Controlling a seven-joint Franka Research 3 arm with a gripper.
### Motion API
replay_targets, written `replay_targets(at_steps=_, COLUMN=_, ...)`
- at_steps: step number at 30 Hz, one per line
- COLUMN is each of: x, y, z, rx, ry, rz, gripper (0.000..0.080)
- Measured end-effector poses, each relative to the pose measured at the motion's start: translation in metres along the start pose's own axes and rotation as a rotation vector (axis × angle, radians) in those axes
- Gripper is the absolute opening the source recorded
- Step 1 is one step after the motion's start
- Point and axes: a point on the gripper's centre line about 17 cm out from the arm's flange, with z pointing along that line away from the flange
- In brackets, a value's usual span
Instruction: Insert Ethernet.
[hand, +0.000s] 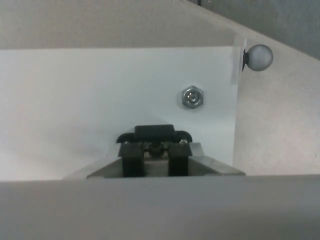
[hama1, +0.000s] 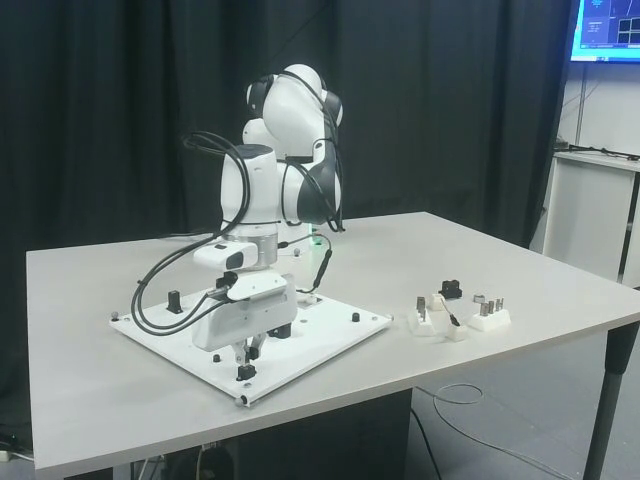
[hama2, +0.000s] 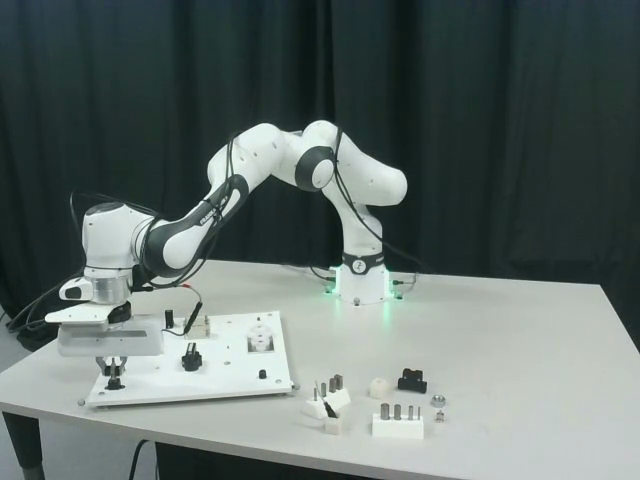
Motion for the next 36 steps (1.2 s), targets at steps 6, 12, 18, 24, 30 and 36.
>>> replay_targets(at_steps=6, x=-0.0003, y=0.0003, z=0.0003, rx=0.002, ry=0.003, rz=0.004, gripper=0.0104)
replay_targets(at_steps=12, x=-0.0004, y=0.0005, z=0.0004, rx=0.003, ry=0.005, rz=0.006, gripper=0.0104)
replay_targets(at_steps=18, x=-0.0001, y=0.0004, z=0.0006, rx=0.006, ry=0.010, rz=0.012, gripper=0.0104)
replay_targets(at_steps=24, x=0.0001, y=0.0004, z=0.0007, rx=0.009, ry=0.015, rz=0.017, gripper=0.0104)
replay_targets(at_steps=30, x=0.0003, y=0.0004, z=0.0008, rx=0.012, ry=0.020, rz=0.023, gripper=0.0104)
replay_targets(at_steps=36, x=0.0003, y=0.0004, z=0.0011, rx=0.014, ry=0.023, rz=0.027, gripper=0.0104)
